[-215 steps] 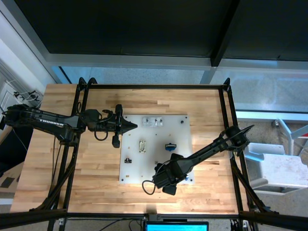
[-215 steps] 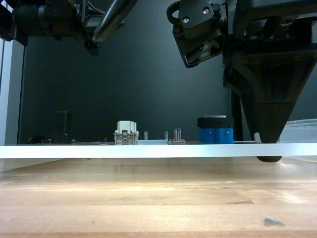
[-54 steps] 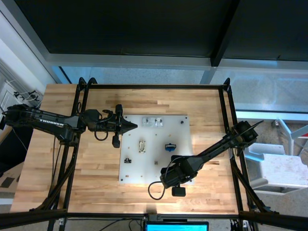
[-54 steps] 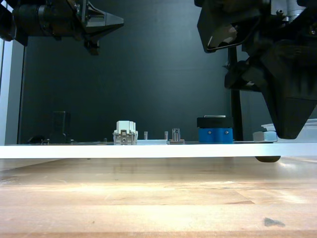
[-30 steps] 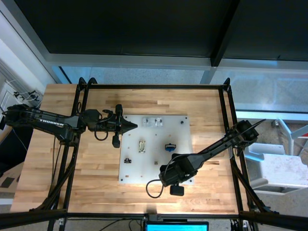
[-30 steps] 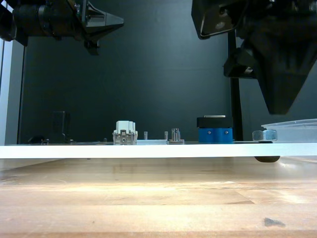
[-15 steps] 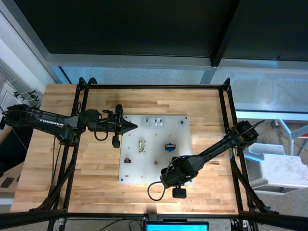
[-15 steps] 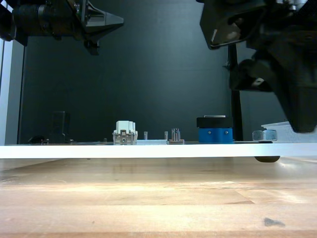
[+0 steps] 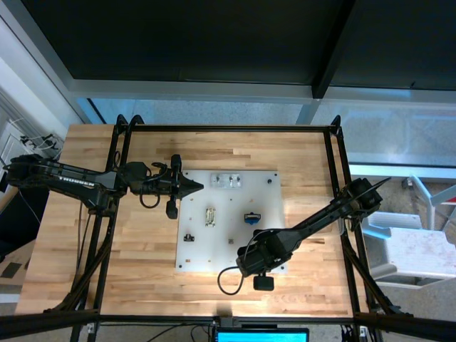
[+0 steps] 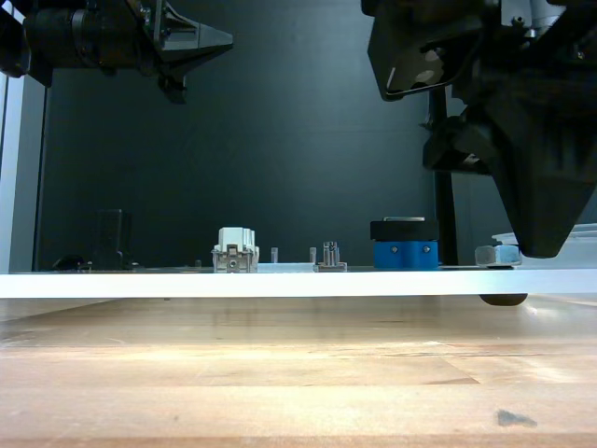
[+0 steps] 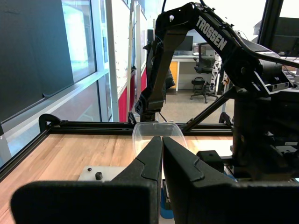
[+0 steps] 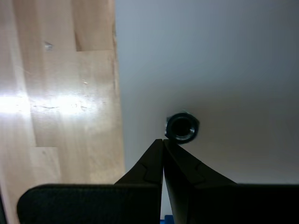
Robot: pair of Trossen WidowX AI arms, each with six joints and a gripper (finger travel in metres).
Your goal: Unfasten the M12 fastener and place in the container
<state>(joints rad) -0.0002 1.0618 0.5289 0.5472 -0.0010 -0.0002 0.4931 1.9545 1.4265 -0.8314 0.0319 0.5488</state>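
The small silver M12 fastener stands at the near right part of the white board. I cannot tell whether it is on its stud. My right gripper points down, shut and holding nothing, its tips just beside the nut. In the high view the gripper hides the nut. The clear container lies behind the right gripper, mostly hidden in the low view. My left gripper hangs shut over the board's far left edge.
A blue connector block, a white connector and a small silver post stand mid-board. A black frame runs round the wooden table.
The right gripper, shut, rose off the nut, shifted sideways, and has come down again with its tip beside the nut. The nut stayed in place. The left arm has not moved.
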